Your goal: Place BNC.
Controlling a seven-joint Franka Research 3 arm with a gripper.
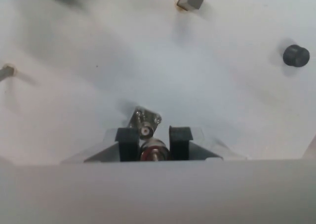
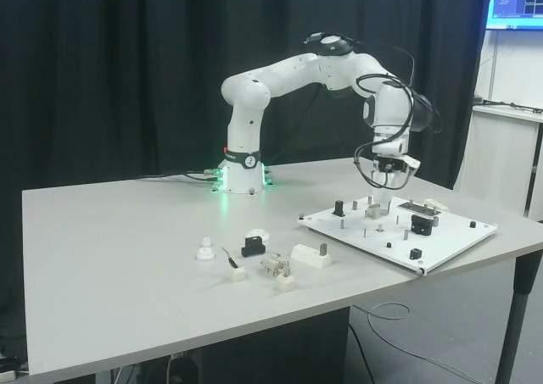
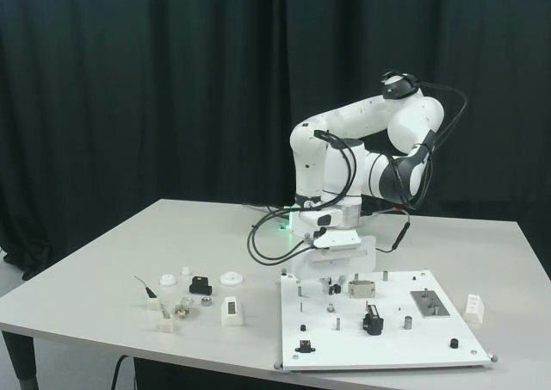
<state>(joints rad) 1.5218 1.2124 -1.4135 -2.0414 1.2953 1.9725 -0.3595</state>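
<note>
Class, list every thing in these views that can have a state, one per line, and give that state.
gripper: shut on the BNC plug, above the white board.
BNC plug: held between the fingers, not yet mated.
BNC socket: on the white board, unoccupied.
base light: lit green.

Probably a lab: black curtains (image 3: 129, 89) (all round), grey table (image 2: 110, 240).

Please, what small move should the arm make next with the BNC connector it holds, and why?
Probably a short, slow descent. In the wrist view the gripper is shut on the BNC plug, and the socket on the white board lies just beyond it, nearly in line. The plug does not seem seated yet, so lowering with a slight correction toward the socket looks right.
</note>
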